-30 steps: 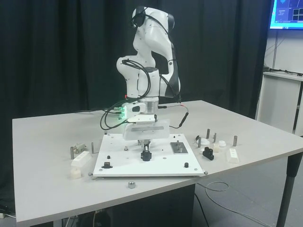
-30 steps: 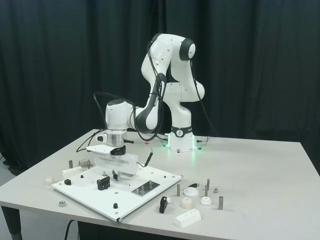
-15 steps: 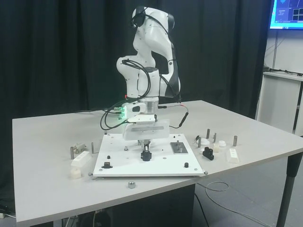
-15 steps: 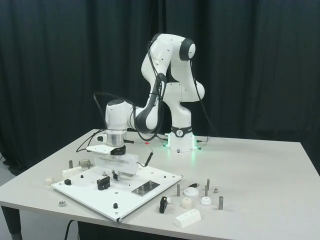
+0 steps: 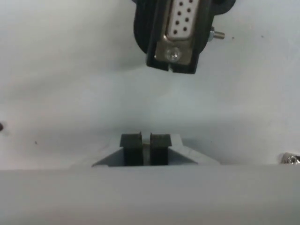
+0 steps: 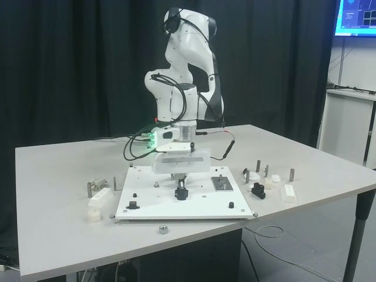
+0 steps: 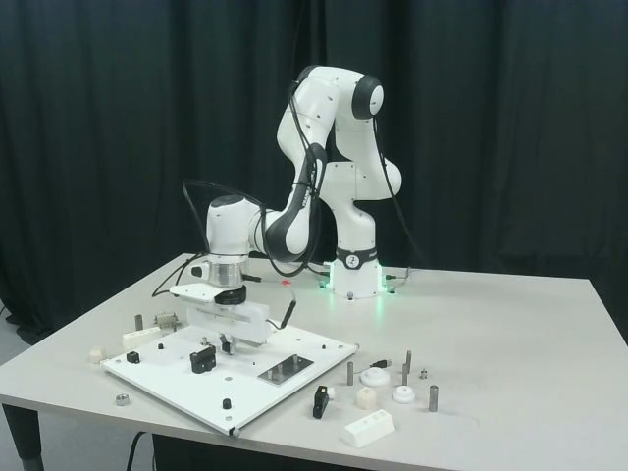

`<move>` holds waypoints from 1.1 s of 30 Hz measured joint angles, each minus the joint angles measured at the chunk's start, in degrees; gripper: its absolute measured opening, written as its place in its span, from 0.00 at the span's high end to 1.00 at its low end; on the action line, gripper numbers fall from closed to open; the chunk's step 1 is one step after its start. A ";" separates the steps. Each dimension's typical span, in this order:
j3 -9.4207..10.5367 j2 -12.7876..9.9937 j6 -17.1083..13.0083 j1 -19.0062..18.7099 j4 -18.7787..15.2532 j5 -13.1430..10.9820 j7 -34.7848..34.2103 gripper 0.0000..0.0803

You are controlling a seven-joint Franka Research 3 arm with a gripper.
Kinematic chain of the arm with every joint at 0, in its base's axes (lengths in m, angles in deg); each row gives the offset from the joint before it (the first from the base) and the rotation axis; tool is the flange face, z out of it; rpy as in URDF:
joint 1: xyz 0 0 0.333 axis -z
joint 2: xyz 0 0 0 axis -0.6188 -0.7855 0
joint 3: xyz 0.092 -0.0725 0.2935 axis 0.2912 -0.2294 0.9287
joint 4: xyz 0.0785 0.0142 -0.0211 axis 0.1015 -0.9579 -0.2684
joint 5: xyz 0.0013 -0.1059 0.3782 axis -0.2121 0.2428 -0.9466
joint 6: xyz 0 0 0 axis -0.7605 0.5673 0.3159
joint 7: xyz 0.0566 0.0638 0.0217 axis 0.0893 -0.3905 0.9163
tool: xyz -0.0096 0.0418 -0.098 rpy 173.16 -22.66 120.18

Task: Remove square peg 1.

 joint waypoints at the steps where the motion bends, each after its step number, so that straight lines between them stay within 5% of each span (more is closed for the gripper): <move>1: 0.00 0.00 0.00 0.01 0.00 -0.01 -0.47 0.96; 33: -0.13 -0.01 0.84 0.03 0.32 0.07 -3.47 0.96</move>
